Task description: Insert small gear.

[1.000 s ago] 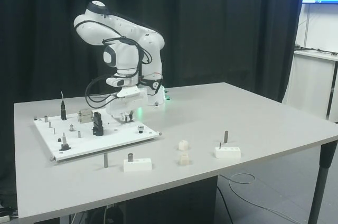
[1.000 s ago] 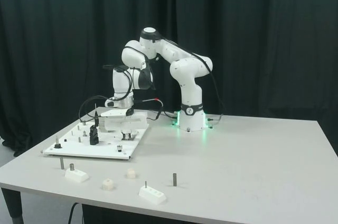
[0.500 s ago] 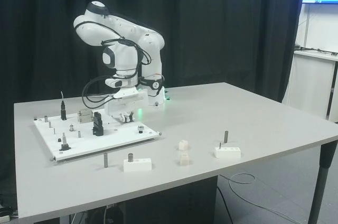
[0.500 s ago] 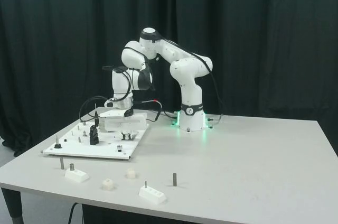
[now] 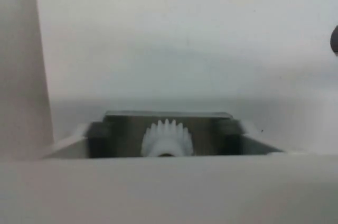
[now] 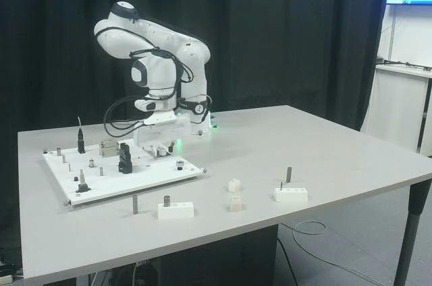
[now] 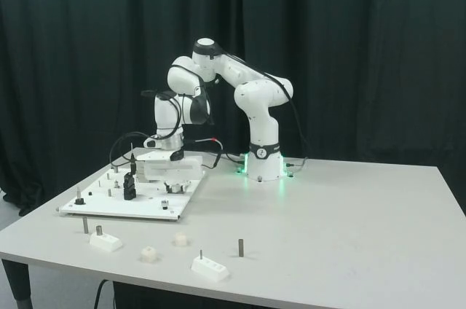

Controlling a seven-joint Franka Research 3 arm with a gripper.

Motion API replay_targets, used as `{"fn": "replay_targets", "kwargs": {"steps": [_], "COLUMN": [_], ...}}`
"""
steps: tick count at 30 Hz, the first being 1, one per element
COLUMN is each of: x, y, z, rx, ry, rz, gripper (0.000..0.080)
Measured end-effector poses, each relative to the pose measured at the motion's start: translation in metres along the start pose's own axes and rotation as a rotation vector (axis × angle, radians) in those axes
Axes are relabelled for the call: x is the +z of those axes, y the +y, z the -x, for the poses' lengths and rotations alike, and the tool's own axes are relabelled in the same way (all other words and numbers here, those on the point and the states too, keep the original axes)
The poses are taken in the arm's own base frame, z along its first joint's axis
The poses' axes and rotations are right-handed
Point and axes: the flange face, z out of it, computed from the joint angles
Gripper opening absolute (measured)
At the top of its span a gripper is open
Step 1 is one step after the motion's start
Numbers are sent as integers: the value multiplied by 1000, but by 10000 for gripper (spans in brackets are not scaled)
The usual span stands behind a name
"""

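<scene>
The jaws (image 5: 167, 147) sit closed on the small gear (image 5: 167, 138), held clear above the white board (image 6: 145, 175) near the tabletop's (image 6: 324, 144) back-left corner, presumably for carrying to its peg.

White plastic small gear (image 5: 167, 138), matt grey table (image 6: 324, 144), glossy white arm (image 7: 240, 90)

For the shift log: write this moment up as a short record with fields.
arm: white Franka arm, bent over the white board
end effector: just above the board's far side
gear: small white gear seen between the fingers in the wrist view
board: carries pegs and black fixtures
table: grey table; loose white blocks and upright pins near its front edge
surroundings: black curtain behind
</scene>
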Motion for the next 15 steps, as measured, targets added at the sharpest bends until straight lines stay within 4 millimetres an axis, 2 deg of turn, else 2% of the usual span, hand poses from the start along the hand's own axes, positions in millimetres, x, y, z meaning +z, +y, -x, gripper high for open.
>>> {"fn": "replay_targets", "kwargs": {"steps": [2, 3, 4, 5, 10, 11, 15], "x": [-2, -3, -4, -5, -13, -15, -20], "y": [-1, -1, -1, -2, 0, 1, 5], "z": [-1, -1, -1, -2, -6, -7, -10], "rx": [4, 6, 7, 9, 17, 18, 24], "ry": [4, 7, 10, 13, 25, 26, 31], "rz": [0, 0, 1, 1, 16, 21, 37], "gripper": [195, 403, 403, 696, 696, 778, 778]}}
